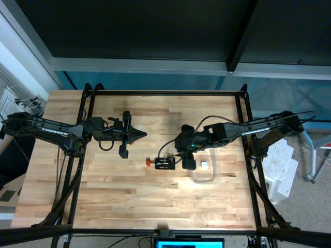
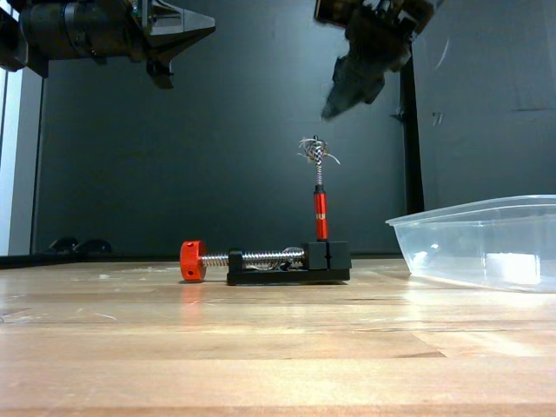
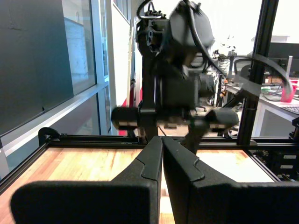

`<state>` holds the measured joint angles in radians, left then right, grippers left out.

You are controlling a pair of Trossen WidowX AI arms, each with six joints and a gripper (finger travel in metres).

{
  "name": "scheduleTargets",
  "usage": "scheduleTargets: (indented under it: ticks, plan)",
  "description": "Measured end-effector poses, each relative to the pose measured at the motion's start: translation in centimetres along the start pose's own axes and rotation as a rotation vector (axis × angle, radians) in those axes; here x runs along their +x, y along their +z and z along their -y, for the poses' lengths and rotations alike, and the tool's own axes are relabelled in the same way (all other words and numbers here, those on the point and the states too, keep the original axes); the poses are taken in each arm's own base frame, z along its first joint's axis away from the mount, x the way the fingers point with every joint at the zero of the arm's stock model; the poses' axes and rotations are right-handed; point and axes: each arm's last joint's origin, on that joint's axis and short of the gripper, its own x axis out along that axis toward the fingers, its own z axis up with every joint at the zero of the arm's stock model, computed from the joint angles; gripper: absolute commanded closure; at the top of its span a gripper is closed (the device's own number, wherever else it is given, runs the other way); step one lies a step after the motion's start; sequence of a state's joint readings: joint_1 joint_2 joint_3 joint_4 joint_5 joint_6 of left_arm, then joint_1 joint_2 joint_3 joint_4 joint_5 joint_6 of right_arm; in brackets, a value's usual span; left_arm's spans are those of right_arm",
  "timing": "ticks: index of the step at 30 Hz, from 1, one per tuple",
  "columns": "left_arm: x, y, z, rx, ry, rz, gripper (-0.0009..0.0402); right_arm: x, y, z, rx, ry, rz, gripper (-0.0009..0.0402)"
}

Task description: Pick the rca connector and install on the hub

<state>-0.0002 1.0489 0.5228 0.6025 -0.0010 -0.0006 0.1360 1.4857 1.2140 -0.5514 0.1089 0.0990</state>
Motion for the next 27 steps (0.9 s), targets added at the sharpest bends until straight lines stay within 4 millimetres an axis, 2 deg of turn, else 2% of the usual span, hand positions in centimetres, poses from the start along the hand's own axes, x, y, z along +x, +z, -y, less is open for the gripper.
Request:
scheduleTargets:
  ticks: [10, 16, 22, 27]
  plan:
    - [0.0, 0.0, 0.0, 0.000, 0.000, 0.000, 0.0393, -3.2, -0.6, 1.7, 0.032, 0.006, 0.344, 0.0299]
    - [0.0, 0.0, 0.0, 0.000, 0.000, 0.000, 0.0393, -4.2, -1.7, 2.5, 0.049, 0.051, 0.518, 0.0348]
    - [0.0, 0.0, 0.0, 0.000, 0.000, 0.000, 0.0393, -4.8, -3.0, 3.1, 0.057, 0.050, 0.618, 0.0388]
    - [0.0, 0.0, 0.0, 0.000, 0.000, 0.000, 0.0393, -5.4, -3.9, 3.2, 0.039, 0.044, 0.688, 0.0392]
